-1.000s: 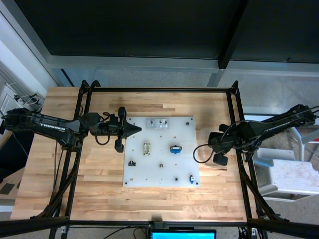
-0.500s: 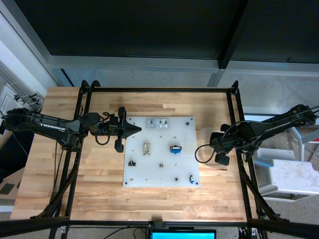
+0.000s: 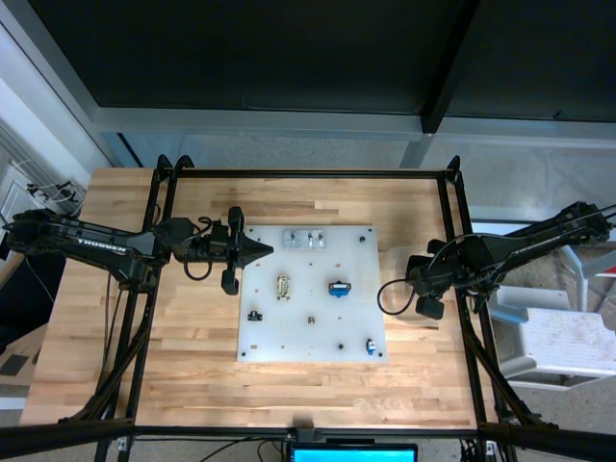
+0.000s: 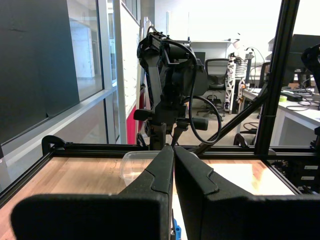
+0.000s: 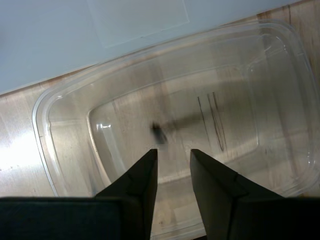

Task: Remove the rj45 connector and place it in the container

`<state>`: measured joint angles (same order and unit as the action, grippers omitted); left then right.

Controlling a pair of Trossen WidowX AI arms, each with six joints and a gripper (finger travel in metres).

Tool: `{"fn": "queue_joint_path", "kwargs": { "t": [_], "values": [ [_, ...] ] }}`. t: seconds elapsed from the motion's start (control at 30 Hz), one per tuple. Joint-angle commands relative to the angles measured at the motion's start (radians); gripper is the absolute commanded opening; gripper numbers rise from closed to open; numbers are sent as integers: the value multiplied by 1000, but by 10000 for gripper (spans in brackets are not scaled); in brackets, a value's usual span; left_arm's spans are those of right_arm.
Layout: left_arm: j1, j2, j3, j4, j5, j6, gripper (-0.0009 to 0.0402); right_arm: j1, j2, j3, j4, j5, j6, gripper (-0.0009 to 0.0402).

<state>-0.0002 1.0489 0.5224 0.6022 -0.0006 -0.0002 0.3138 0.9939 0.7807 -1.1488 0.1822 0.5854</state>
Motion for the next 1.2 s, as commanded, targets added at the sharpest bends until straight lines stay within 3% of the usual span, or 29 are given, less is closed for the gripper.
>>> {"fn": "queue_joint_path", "kwargs": {
  "t": [0.03,0.6,1.2],
  "values": [
    [0,0,0,0,0,0,1,0,1,0,-1,0,1,113],
    [0,0,0,0,0,0,1,0,1,0,-10,0,2,158],
    [0,0,0,0,0,0,1,0,1,0,-11,1,9,161]
  ]
}}
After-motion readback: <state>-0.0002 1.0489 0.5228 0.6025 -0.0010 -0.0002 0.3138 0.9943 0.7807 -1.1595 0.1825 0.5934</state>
